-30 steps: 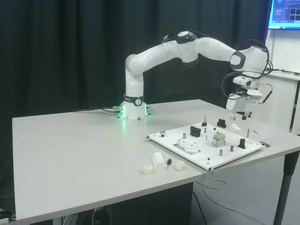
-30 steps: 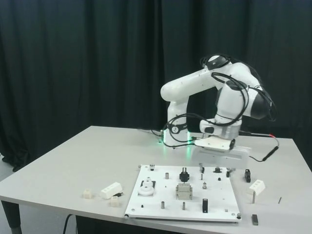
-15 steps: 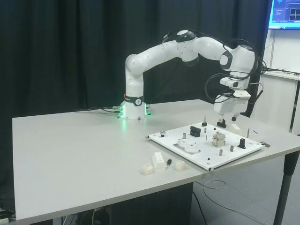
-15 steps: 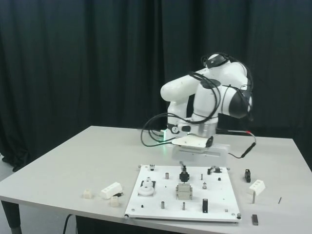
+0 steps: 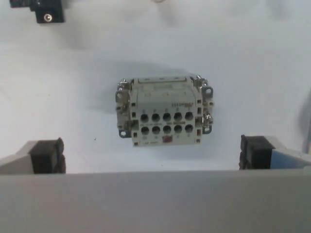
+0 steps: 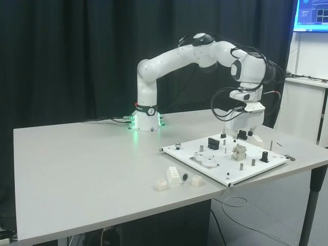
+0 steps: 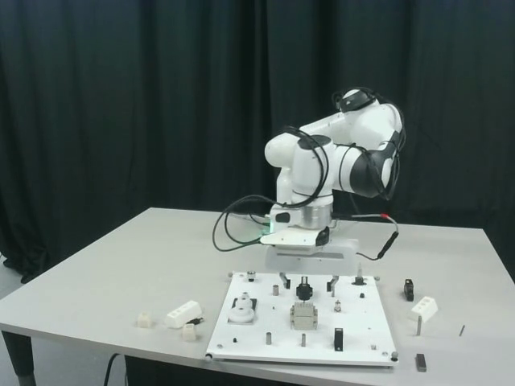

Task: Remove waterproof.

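- Arm: the white Franka arm [image 6: 195, 51] reaches out from its base, lit green, and bends its wrist downward so that the pincer [image 7: 306, 283] hangs over the middle of the white board [image 7: 241, 342]. This pose suits a straight vertical approach.
- Pincer: released. In the wrist view the two black fingertips [image 5: 47, 156] stand well apart, one on either side of the connector, with nothing between them.
- Task's thing: the waterproof connector [image 5: 164, 118], a grey block with two rows of round sockets and small screws at its corners, sits on the board near its centre. In the second room view it lies just below the pincer [image 7: 303, 315], apart from it.
- Why centred: the connector lies midway between the fingertips in the wrist view, so a descent would likely bring the pads down on its two short ends. This reads as alignment before a grasp, judged from the pose.
- Board fittings: a black part [image 5: 47, 12] stands near the connector. A white disc fitting [image 7: 242, 310] and a small black upright block [image 7: 339, 338] also stand on the board.
- Loose parts: small white blocks [image 6: 173, 175] rest on the grey surface [image 6: 77, 154] beside the board, well away from the pincer.
- Task state: removal not yet begun; the connector is untouched.
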Available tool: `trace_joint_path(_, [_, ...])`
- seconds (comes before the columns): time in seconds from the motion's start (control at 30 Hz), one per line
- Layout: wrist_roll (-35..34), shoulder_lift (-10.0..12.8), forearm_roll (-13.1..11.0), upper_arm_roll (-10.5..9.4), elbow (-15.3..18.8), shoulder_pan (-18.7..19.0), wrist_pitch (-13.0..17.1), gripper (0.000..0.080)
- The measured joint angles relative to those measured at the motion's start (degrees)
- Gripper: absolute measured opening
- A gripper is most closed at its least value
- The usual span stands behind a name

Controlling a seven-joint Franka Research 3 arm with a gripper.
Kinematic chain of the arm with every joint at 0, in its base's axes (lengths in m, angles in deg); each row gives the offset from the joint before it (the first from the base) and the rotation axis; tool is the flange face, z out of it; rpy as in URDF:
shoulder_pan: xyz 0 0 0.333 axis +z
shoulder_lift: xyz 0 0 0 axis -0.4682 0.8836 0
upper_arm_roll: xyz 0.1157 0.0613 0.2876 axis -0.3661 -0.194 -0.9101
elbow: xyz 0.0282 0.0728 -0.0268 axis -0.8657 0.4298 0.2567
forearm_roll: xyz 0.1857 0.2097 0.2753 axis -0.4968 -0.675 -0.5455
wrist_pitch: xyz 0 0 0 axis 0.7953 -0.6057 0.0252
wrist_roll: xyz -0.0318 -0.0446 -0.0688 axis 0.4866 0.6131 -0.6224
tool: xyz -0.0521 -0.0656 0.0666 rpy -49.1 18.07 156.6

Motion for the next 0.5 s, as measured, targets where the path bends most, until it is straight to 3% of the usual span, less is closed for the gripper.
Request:
trace_joint_path(0.3, [1.7, -1.8, -3.6, -0.2, 1.1, -0.1, 0.0, 0.08])
trace_joint_path(0.5, [2.1, -3.2, -4.6, -0.44, 1.2, -0.1, 0.3, 0.08])
